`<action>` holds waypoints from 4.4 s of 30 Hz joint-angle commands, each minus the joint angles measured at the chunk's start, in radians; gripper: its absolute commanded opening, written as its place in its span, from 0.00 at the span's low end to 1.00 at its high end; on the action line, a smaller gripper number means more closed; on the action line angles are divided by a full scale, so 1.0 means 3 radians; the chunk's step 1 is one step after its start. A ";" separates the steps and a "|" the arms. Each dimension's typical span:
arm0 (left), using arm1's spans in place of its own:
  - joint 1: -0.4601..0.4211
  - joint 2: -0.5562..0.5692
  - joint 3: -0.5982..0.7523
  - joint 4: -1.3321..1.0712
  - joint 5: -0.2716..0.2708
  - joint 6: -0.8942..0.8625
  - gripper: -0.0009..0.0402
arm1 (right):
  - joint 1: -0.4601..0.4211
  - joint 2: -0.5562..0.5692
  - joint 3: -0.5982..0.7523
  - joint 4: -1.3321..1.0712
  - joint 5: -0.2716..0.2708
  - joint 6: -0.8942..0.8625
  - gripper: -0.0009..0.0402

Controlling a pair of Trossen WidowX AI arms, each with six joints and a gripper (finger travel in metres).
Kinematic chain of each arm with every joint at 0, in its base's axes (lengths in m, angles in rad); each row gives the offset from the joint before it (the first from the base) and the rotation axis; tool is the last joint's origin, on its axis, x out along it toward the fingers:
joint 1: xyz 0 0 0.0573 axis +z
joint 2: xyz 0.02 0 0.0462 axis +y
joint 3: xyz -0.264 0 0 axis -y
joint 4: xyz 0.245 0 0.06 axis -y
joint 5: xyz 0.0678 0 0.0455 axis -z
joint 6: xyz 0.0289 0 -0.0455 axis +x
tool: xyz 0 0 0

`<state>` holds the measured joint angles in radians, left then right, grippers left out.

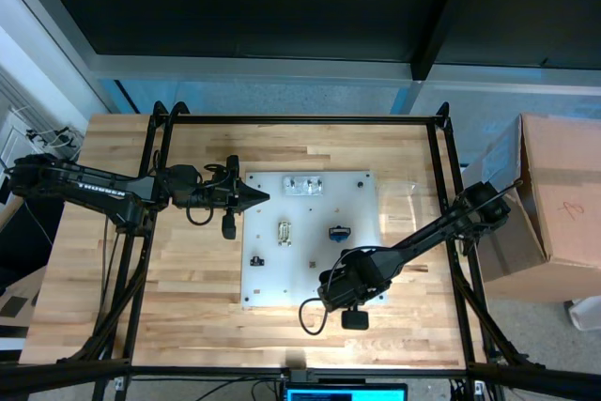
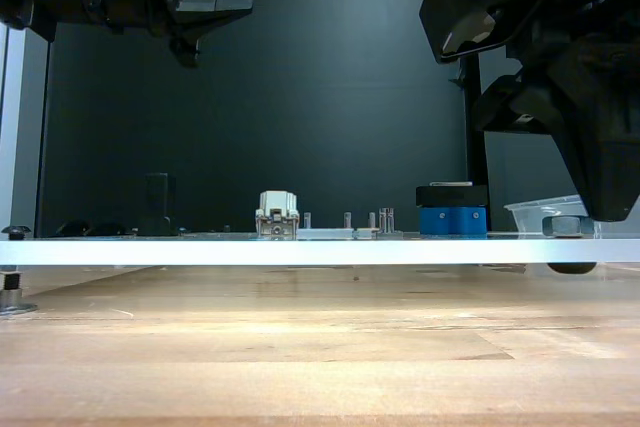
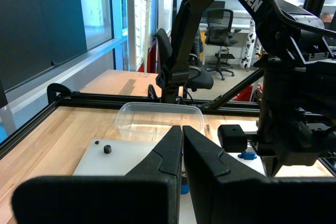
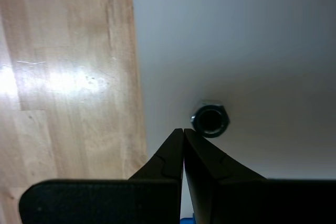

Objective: Unfasten the M12 nut and place it in the container

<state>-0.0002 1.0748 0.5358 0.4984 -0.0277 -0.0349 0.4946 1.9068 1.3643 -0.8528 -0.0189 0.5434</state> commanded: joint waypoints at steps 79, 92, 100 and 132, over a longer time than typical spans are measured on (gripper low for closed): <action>0.0000 0.0001 0.0001 0.0001 0.0001 0.0000 0.02 | -0.0025 -0.0060 0.0163 -0.0577 0.1141 0.0290 0.02; 0.0001 0.0001 0.0001 0.0003 0.0001 0.0000 0.02 | -0.0025 -0.0153 0.0160 -0.0356 -0.0120 0.0067 0.02; 0.0000 0.0001 0.0001 0.0000 0.0001 0.0000 0.02 | -0.0015 0.0029 0.0153 -0.0108 -0.0118 0.0079 0.02; 0.0000 0.0001 0.0001 -0.0001 0.0001 0.0000 0.02 | -0.0017 -0.0102 0.0163 -0.0351 -0.0032 0.0169 0.02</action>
<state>-0.0002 1.0752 0.5362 0.4988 -0.0277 -0.0349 0.4889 1.8763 1.4193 -0.9768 -0.0277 0.5968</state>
